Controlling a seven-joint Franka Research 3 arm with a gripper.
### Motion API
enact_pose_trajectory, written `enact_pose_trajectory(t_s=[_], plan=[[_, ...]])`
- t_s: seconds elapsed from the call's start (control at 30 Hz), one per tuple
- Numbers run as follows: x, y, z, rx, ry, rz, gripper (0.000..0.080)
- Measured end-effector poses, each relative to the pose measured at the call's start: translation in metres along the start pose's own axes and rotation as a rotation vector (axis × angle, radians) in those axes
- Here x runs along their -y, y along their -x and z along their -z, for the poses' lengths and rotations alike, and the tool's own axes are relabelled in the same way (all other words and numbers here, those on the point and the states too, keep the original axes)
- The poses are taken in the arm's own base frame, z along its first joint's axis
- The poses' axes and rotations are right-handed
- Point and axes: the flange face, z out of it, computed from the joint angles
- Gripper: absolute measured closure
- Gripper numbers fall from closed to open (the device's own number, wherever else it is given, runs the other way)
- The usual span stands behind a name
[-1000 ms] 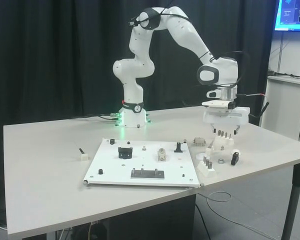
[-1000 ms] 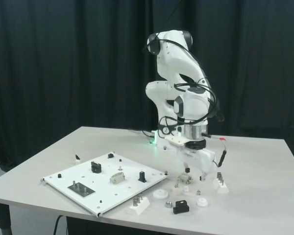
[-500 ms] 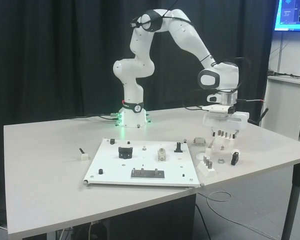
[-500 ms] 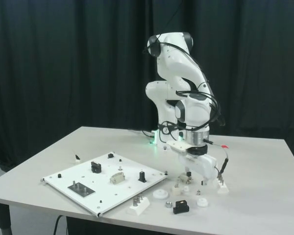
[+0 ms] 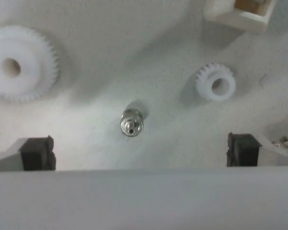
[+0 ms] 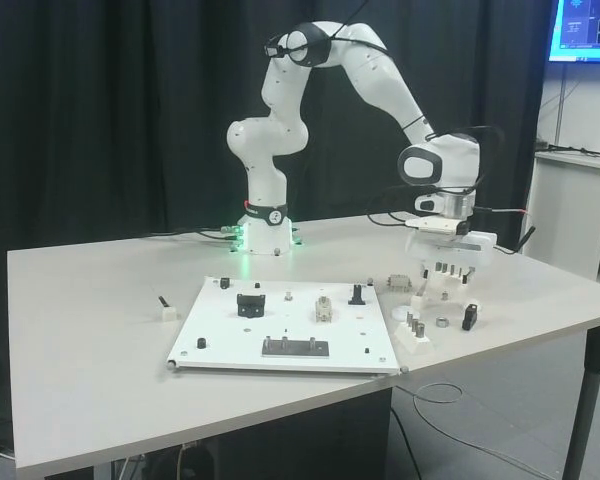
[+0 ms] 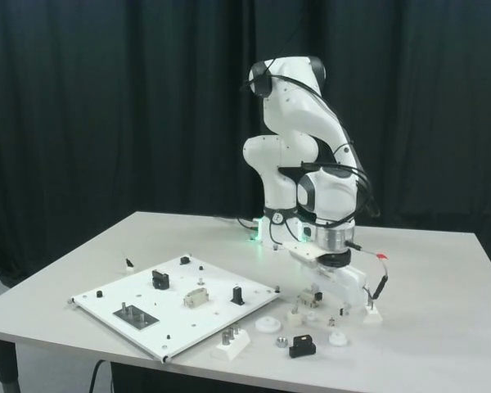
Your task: Pick BNC.
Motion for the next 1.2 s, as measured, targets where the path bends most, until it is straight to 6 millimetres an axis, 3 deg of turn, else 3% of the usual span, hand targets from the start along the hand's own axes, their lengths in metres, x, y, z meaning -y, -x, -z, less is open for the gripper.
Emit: enact_pose_trajectory(t_s=[0.53, 1.2], plan=[[0.007, 0.004, -0.015, -0.017, 0.0, 0.008, 0.0003], [-0.002, 0.014, -0.035, -0.024, 0.032, 0.034, 0.0003]])
